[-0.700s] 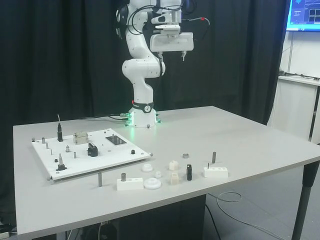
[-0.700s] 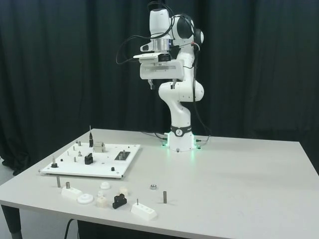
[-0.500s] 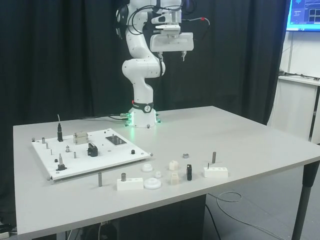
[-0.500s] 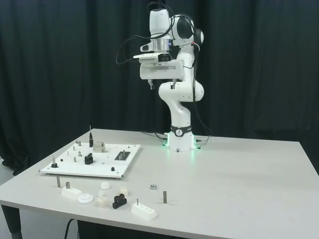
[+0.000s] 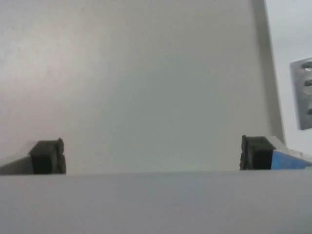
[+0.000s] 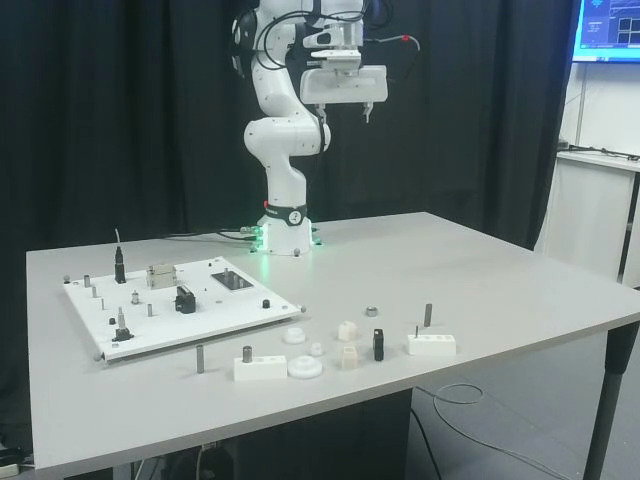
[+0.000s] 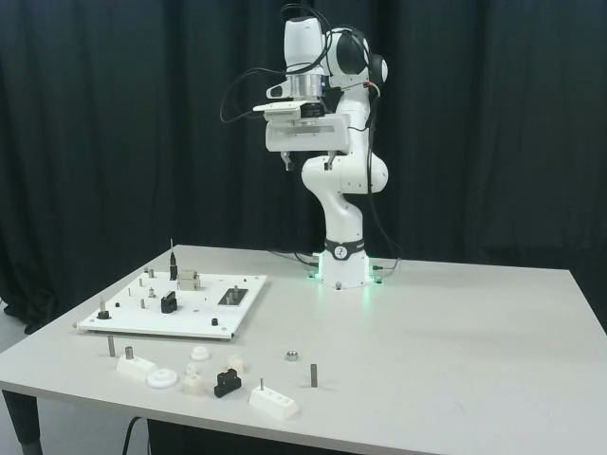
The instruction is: Pick D-SUB.
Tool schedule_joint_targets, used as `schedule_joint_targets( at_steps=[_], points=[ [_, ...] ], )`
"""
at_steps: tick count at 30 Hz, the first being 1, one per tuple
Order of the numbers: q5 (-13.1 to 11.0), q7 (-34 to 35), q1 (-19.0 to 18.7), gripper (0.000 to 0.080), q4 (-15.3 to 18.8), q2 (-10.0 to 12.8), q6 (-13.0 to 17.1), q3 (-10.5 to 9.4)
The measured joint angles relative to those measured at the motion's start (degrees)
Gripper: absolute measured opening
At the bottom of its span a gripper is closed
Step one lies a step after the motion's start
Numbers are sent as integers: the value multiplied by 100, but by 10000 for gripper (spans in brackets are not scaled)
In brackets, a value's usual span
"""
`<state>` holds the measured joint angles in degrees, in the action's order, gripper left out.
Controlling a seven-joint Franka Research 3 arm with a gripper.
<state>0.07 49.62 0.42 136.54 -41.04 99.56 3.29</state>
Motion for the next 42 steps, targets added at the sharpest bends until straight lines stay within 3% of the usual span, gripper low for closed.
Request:
schedule_joint_targets(
  at_steps=[42],
  points=[
    [78, -64, 10, 800, -2, 141, 284, 125]
  ],
)
